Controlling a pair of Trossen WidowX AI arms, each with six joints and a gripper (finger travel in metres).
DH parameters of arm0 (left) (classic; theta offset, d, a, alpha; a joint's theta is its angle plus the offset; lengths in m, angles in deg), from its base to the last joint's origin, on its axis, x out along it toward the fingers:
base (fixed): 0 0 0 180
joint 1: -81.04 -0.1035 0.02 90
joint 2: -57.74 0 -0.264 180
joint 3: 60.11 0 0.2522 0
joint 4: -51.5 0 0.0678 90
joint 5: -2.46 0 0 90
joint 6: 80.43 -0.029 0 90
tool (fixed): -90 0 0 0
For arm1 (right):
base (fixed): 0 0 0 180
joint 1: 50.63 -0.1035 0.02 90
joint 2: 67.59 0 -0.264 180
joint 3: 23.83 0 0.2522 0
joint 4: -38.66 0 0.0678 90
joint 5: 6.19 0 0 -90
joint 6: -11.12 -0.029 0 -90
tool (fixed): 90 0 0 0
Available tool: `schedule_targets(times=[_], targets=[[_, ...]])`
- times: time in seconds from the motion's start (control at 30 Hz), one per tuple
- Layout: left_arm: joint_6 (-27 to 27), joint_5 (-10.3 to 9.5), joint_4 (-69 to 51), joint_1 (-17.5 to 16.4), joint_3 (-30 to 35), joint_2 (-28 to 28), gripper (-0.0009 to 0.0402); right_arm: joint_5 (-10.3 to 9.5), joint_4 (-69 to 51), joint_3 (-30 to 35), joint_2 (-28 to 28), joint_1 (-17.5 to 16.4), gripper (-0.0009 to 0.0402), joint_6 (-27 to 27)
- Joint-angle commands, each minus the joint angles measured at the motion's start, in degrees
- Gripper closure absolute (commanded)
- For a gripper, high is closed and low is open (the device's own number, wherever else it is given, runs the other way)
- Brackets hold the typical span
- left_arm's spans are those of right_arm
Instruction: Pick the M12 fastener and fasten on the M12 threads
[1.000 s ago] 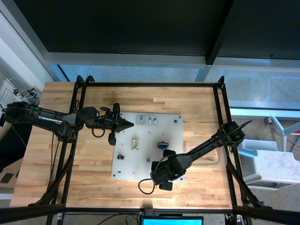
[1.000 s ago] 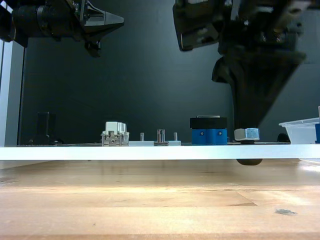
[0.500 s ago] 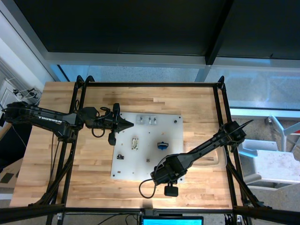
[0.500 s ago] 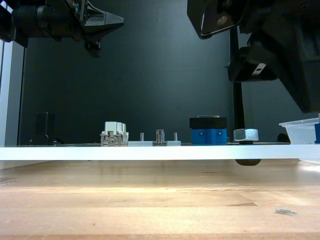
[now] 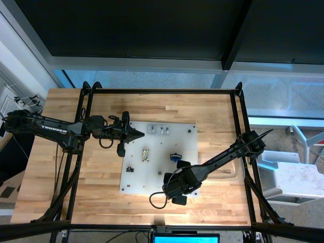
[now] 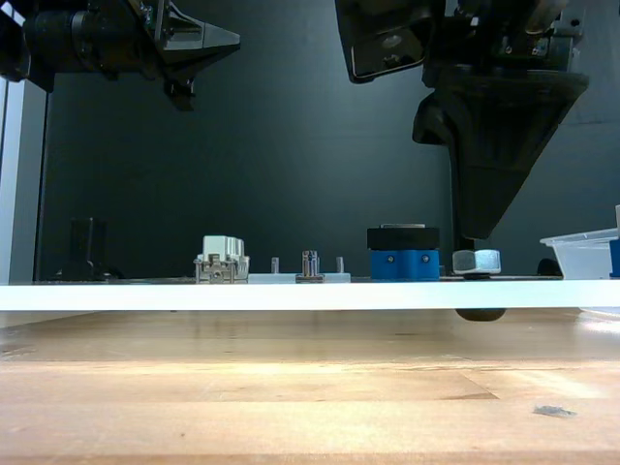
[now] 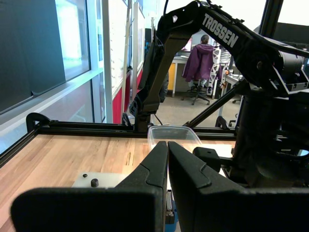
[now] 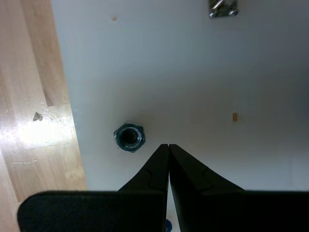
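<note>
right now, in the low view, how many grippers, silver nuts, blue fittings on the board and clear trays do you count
grippers: 2 (left gripper shut, raised over the board's left side; right gripper shut and empty, close above the nut)
silver nut: 1
blue fitting on the board: 1
clear tray: 1
total: 5

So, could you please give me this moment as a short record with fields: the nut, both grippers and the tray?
nut: silver nut low on its stud, on the white board, nothing gripping it
right gripper: shut, empty, tip above the board, beside the nut, apart from it
left gripper: shut, empty, raised at the board's far left side
tray: clear tray right of the board, does not hold the nut
</note>
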Motion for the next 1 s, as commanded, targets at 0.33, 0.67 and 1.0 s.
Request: schedule_targets(times=[0.33,0.67,1.0], targets=[[0.00,0.02,0.04,-0.02,0.00,0.00,0.0393,-0.76,1.79,-0.76,0.57,-0.09,0.0393,-1.97],[0.00,0.02,0.02,0.00,0.00,0.00,0.0393,-14.53,4.68,-0.79,0.55,-0.20,0.0393,0.55],[0.00,0.02,0.02,0.00,0.00,0.00,0.0393,-18.12,2.99,-0.79,0.22,-0.31,0.0393,2.05]])
